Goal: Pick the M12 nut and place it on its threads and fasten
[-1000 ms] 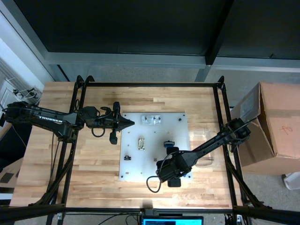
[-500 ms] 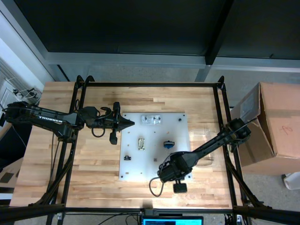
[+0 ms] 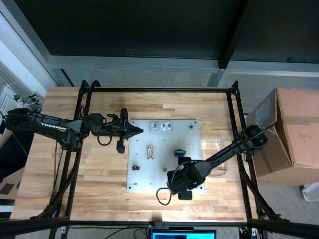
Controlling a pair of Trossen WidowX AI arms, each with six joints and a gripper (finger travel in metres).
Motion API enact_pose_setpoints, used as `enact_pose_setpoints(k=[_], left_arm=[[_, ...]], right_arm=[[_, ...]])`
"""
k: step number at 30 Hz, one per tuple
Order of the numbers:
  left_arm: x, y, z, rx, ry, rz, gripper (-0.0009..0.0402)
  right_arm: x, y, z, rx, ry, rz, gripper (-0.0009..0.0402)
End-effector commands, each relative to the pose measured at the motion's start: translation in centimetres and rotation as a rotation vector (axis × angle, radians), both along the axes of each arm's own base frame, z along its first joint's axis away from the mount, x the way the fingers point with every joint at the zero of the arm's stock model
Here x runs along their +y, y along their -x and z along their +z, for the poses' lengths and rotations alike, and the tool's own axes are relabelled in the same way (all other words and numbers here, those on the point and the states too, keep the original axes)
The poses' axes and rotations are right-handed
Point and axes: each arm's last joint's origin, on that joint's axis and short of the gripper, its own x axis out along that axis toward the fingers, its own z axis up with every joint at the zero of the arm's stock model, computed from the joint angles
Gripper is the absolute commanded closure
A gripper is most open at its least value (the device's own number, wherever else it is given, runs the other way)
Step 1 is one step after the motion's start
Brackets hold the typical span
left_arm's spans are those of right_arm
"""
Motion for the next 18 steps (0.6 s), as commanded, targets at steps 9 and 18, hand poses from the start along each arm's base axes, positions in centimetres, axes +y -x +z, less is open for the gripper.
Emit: enact_pose_setpoints(k=[9, 18], left_arm=[[0.0, 0.0, 0.0, 0.001, 0.0, 0.0, 0.0393], [0.0, 0.0, 0.0, 0.001, 0.0, 0.0, 0.0393]], right_arm=[[0.3, 0.7, -0.3, 0.134, -0.174, 0.049, 0.0393], [0.0, 1.0, 0.0, 0.128, -0.125, 0.04, 0.0393]])
